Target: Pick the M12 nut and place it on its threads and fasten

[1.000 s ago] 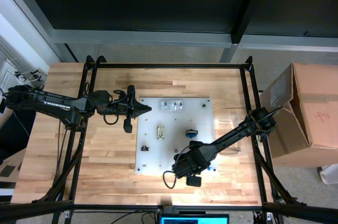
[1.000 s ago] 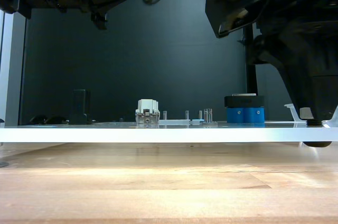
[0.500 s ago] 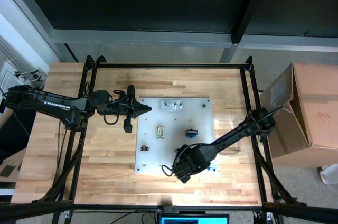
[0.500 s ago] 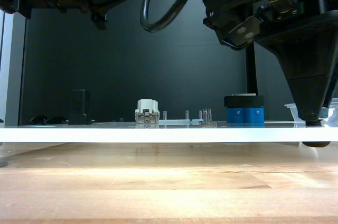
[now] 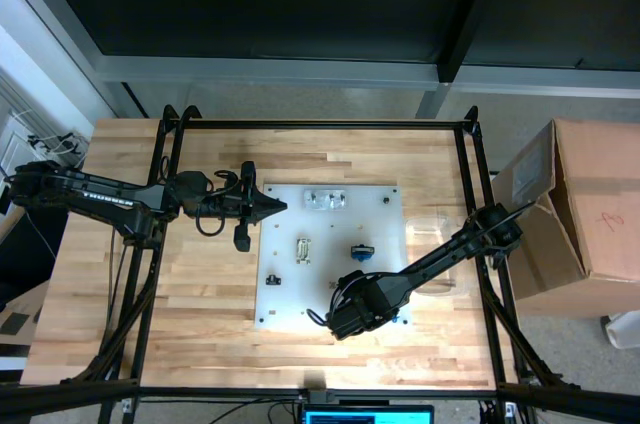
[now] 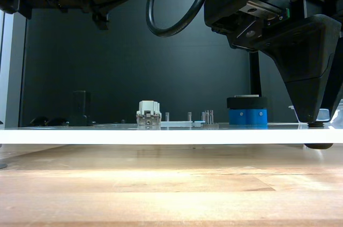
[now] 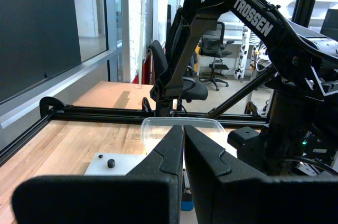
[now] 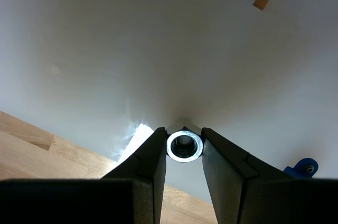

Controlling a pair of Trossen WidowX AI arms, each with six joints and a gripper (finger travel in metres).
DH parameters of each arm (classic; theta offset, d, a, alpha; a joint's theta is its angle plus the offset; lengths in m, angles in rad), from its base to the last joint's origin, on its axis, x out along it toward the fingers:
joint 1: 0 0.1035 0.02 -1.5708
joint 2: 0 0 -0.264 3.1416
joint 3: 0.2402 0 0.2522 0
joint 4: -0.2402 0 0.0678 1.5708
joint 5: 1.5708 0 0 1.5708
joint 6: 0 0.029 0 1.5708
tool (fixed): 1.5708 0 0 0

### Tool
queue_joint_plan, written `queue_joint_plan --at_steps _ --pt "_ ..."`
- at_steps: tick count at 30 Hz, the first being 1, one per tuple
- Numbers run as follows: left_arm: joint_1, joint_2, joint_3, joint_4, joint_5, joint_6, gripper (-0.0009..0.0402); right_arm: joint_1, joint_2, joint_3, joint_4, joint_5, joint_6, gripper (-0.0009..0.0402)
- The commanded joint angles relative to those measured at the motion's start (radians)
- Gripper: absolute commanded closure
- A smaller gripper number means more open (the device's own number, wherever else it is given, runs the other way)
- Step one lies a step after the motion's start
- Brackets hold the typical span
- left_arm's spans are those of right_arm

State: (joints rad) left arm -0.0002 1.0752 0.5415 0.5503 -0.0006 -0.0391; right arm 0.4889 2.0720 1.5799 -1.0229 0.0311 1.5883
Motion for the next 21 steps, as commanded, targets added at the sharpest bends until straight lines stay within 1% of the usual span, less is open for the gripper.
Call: queue_joint_plan --at_steps 1,10,12,15,21 --pt "0.0 0.0 0.0 0.0 0.0 0.0 0.0393 0.0 0.0 0.0 -0.004 0.004 -0.001 0.0384" --pt "0.0 0.0 0.0 0.0 0.0 0.0 0.0393 0.0 0.0 0.001 -0.003 0.003 -0.029 0.0384" --pt "0.0 0.0 0.0 0.0 0.0 0.0 0.0393 0.0 0.0 0.001 -0.003 0.003 -0.035 0.0378" --pt "0.0 0.0 0.0 0.0 0.0 0.0 0.0393 0.0 -0.002 0.001 -0.003 0.003 -0.035 0.0352" --pt "0.0 0.0 0.0 0.0 0.0 0.0 0.0393 0.0 -0.002 0.003 -0.001 0.003 -0.034 0.0275"
